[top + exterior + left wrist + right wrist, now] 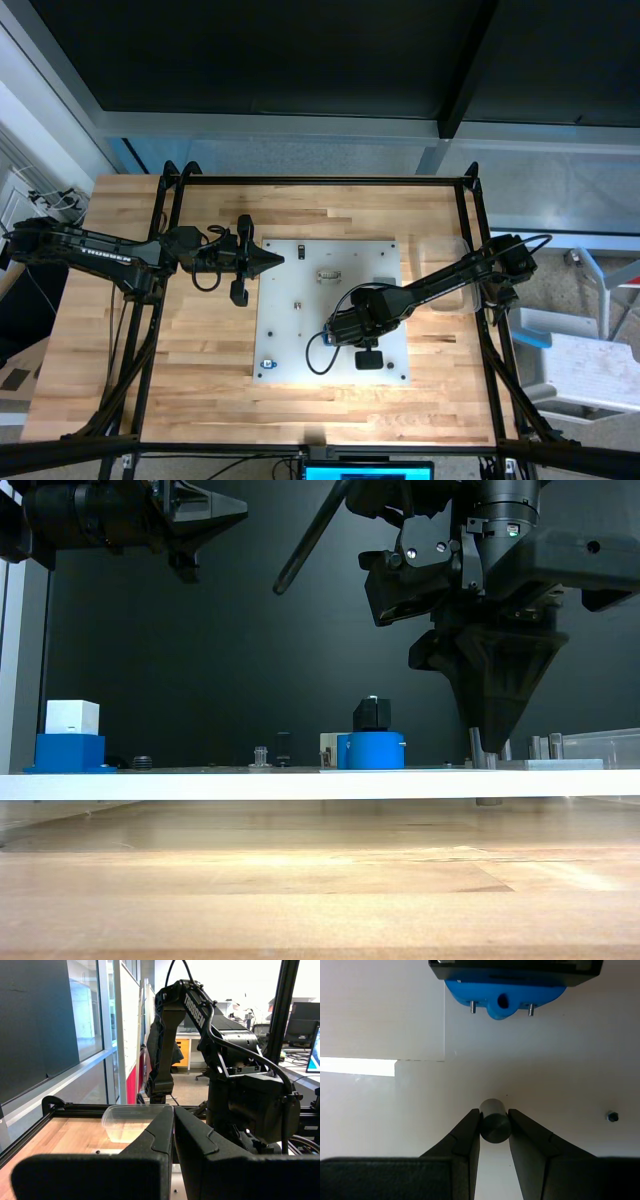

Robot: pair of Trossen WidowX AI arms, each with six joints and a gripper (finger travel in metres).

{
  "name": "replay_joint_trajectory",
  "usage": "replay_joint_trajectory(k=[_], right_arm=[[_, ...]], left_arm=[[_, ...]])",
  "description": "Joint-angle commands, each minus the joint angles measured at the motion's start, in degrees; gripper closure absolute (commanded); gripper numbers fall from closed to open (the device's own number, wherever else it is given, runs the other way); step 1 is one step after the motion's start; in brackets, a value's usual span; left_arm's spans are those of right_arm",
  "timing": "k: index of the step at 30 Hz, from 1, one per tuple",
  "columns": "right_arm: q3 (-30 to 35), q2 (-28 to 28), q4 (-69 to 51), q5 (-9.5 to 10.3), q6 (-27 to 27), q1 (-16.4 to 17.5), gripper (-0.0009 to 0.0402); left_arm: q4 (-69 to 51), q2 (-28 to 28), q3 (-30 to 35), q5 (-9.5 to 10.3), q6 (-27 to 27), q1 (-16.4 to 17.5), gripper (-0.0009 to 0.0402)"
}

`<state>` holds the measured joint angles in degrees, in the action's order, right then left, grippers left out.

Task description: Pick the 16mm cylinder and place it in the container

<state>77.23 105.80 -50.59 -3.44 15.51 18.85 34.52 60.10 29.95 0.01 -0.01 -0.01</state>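
Observation:
The 16mm cylinder (494, 1126) is a short grey metal pin standing on the white task board (300, 350). My right gripper (494, 1122) points straight down over it, shut on the cylinder with a finger touching each side. In the low view the right gripper (487, 742) has its tips down at board level. The container (447, 272), a clear plastic tub, sits on the wood just right of the board and also shows in the left wrist view (131, 1121). My left gripper (275, 259) hovers shut above the board's left edge, holding nothing.
A blue round fixture with a black top (372, 748) and a blue block carrying a white cube (70, 742) stand on the board. A blue mount (502, 995) lies just beyond the cylinder. A black frame (320, 181) borders the table.

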Motion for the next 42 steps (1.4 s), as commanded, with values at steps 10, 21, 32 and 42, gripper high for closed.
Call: replay_joint_trajectory(k=[10,21,32,42], right_arm=[[0.09,-3.19,-2.49,-0.02,0.00,0.04,0.0357],[0.09,-7.06,-5.22,-0.02,0.04,-0.09,0.0358],[0.07,-12.09,-10.03,-0.09,0.44,-1.42,0.0359],[-0.28,-18.67,-16.94,-2.89,0.70,-5.70,0.0359]], left_arm=[[0.02,0.00,0.00,0.00,0.00,0.02,0.0393],[0.00,0.00,0.00,0.00,0.00,0.00,0.0393],[0.00,0.00,0.00,0.00,0.00,0.00,0.0393],[0.02,0.00,0.00,0.00,0.00,0.02,0.0393]])
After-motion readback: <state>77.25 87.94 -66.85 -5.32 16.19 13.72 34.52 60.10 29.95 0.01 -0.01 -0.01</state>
